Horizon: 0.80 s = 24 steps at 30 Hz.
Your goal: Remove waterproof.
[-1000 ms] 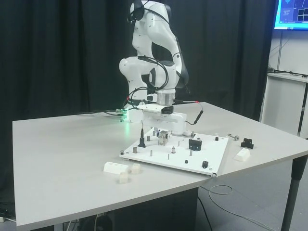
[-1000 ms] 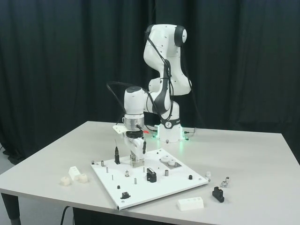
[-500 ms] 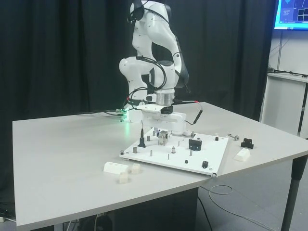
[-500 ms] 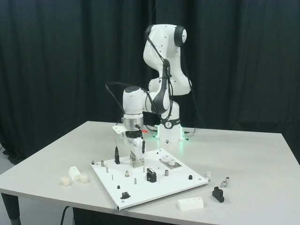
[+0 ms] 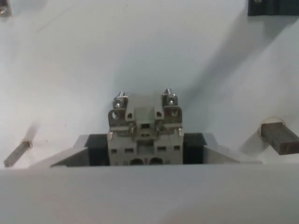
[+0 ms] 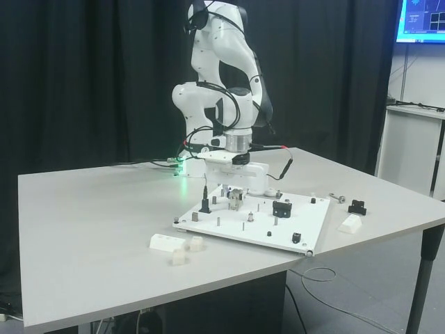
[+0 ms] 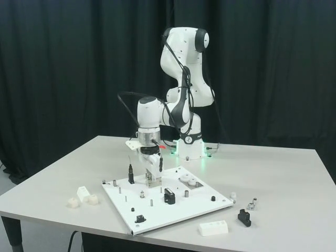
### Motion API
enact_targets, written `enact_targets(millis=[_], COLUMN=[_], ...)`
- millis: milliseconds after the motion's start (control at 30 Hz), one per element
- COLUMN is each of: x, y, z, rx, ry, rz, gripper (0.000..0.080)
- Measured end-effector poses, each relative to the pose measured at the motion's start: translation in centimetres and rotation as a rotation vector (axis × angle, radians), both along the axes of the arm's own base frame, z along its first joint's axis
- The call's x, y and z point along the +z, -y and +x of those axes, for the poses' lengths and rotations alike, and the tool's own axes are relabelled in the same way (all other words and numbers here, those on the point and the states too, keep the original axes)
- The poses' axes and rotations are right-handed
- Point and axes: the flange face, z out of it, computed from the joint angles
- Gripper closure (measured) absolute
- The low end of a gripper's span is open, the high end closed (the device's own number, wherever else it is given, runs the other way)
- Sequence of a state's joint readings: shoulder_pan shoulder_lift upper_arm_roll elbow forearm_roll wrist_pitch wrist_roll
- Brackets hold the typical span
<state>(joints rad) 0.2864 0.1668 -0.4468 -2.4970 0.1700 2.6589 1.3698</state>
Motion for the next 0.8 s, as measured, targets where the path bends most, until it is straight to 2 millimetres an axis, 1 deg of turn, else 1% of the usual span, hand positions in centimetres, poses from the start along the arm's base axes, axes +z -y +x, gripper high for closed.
enact_targets(millis=[800], x=[0.26], y=[0.11], z=[0.23], rx=[0.017], ry=[-0.016], rz=[0.008], gripper=[0.0479])
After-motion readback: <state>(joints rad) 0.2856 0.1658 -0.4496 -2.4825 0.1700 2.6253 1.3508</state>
